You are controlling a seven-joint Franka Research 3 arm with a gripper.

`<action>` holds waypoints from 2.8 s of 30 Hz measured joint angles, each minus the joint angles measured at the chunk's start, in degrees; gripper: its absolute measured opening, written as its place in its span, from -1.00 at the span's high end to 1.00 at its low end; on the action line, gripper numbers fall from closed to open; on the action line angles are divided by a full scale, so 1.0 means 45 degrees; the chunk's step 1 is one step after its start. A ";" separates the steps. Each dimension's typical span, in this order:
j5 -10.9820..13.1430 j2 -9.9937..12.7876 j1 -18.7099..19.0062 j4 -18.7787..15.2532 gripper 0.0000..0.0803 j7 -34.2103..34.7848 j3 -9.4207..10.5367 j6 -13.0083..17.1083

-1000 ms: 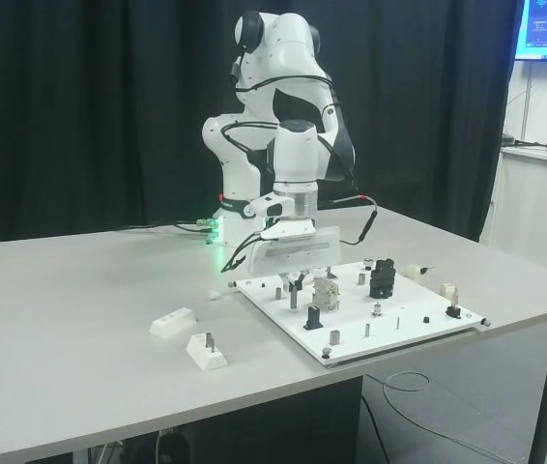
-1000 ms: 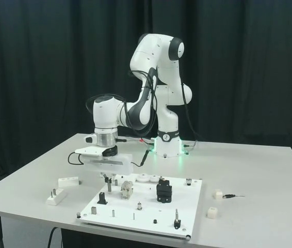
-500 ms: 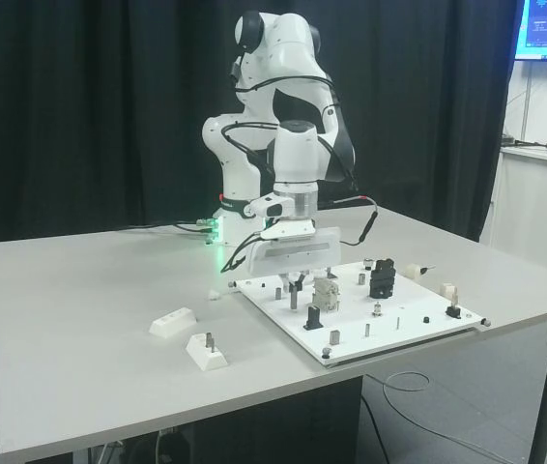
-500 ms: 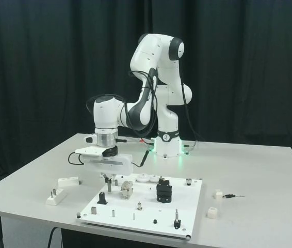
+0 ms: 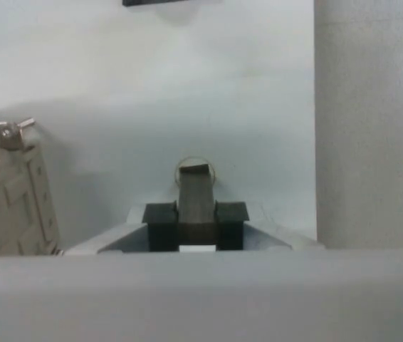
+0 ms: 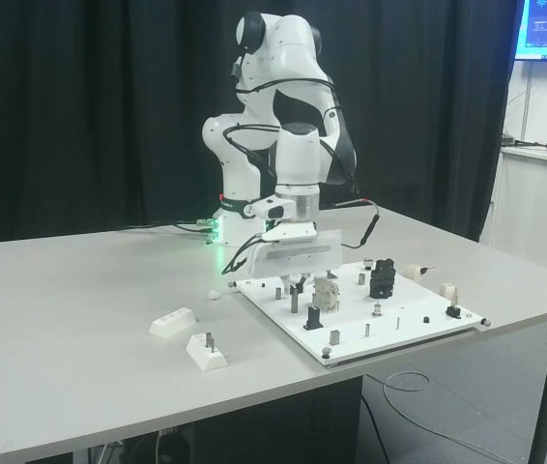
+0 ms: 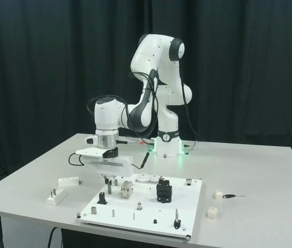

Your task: Insert square peg 3.

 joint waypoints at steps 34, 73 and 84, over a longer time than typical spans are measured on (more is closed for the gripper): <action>0.0022 0.0078 0.0007 0.0001 0.73 0.0182 0.0046 0.0192; 0.0021 0.0088 0.0006 -0.0008 0.73 0.0061 0.0046 0.0208; 0.0021 0.0084 0.0008 -0.0007 0.73 -0.0338 0.0046 0.0218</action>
